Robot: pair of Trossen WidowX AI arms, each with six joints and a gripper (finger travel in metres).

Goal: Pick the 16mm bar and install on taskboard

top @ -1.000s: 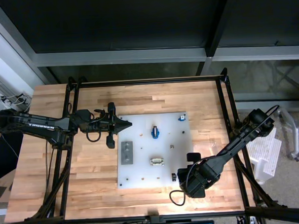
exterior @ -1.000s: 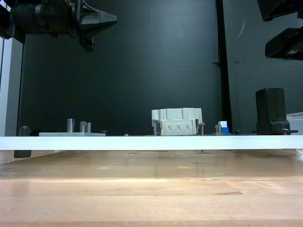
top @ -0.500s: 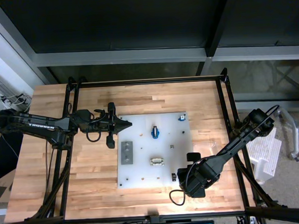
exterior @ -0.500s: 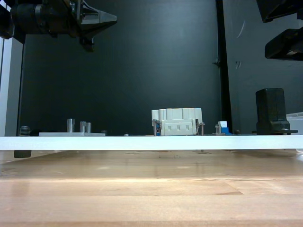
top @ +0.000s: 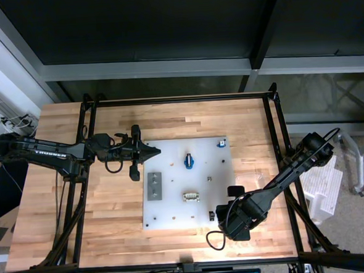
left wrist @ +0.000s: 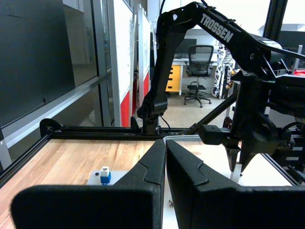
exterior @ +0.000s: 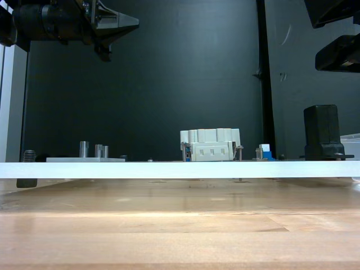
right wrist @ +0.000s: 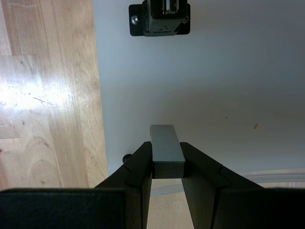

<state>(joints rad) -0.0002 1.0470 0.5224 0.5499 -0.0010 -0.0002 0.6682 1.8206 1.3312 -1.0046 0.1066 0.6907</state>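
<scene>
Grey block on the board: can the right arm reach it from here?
Probably yes. The right gripper, shut on the bar, hangs above the taskboard's near right corner, higher than the white connector standing between it and the grey block. The left gripper, shut, hovers beyond the block.

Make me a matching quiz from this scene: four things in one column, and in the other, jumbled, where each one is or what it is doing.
Things:
1. left tool
2. right tool
3. blue knob
4. grey block

Places or states:
A. shut on the 16mm bar, by the near right corner of the taskboard
B. stands on the taskboard, towards its far edge
C. shut with nothing in it, up in the air over the taskboard's far left edge
D. lies flat on the taskboard's left part

Pairs: 1-C, 2-A, 3-B, 4-D.
</scene>
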